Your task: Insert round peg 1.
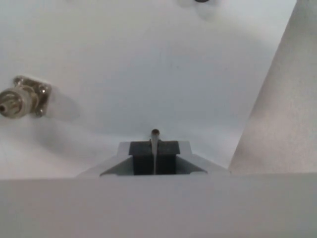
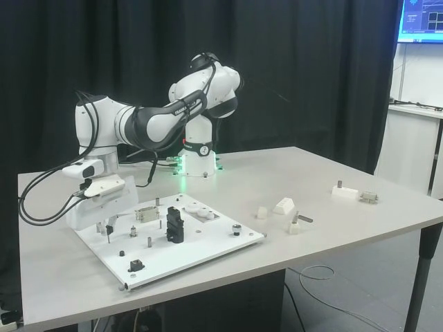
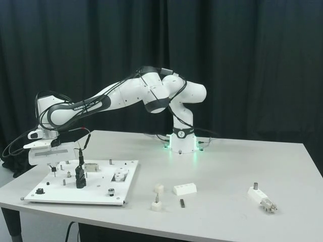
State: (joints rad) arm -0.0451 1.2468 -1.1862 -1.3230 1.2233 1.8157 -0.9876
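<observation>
My gripper point(image 1: 155, 154) is shut on a thin grey round peg point(image 1: 155, 135) that stands upright between the black pads point(image 1: 141, 157). The peg's tip points down at the white board point(image 1: 148, 64), close above bare surface. In the first room view the gripper point(image 2: 108, 223) hangs over the board's point(image 2: 208, 249) back left part with the peg point(image 2: 109, 234) below it. From the second room view the gripper point(image 3: 52, 165) and peg point(image 3: 52, 171) sit over the left side of the board point(image 3: 96, 195). Whether the tip touches the board I cannot tell.
A grey threaded connector point(image 1: 22, 97) on a square flange stands on the board near the peg. A black clamp block point(image 2: 173, 227) and short posts rise from the board's middle. Small white blocks point(image 2: 284, 205) and a white holder point(image 2: 344, 192) lie on the grey table.
</observation>
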